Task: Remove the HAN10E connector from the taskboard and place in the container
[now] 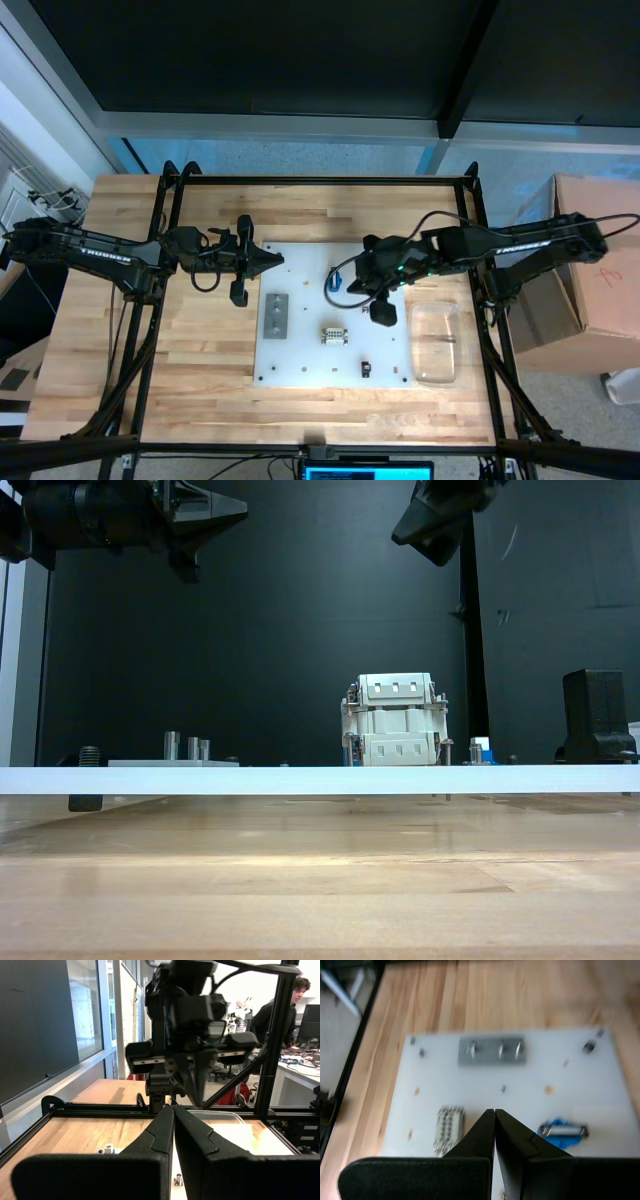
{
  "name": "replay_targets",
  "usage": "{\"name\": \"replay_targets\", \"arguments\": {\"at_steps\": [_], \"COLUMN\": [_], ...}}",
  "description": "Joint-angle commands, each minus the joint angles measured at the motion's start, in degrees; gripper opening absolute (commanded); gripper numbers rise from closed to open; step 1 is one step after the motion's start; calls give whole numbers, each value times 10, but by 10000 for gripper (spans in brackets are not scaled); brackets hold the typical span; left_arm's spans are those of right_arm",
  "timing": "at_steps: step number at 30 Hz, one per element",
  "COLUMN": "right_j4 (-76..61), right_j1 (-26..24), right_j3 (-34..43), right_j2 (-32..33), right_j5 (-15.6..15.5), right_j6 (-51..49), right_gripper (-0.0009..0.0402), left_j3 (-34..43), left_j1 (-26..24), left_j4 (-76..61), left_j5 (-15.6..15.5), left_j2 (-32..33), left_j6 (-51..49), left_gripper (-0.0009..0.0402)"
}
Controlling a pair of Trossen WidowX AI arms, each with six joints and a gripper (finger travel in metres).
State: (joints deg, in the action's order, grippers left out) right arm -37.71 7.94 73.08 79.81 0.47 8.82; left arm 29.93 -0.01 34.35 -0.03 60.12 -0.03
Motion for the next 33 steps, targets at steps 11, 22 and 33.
{"name": "replay_targets", "arguments": {"at_steps": [11, 22, 33], "right_j4": [-325, -398, -395], "right_j1": [45, 71, 75], "right_j3": [279, 406, 409], "right_j2": [214, 330, 379], "right_j5": [0, 0, 0], "right_j6": [63, 74, 79], "right_gripper": [0, 17, 169], "left_j3": [0, 0, 0], "left_j1": [0, 0, 0], "left_j4": [0, 0, 0], "left_j5": [0, 0, 0], "left_j2": [0, 0, 0], "left_j6": [0, 0, 0], "left_gripper": [0, 0, 0]}}
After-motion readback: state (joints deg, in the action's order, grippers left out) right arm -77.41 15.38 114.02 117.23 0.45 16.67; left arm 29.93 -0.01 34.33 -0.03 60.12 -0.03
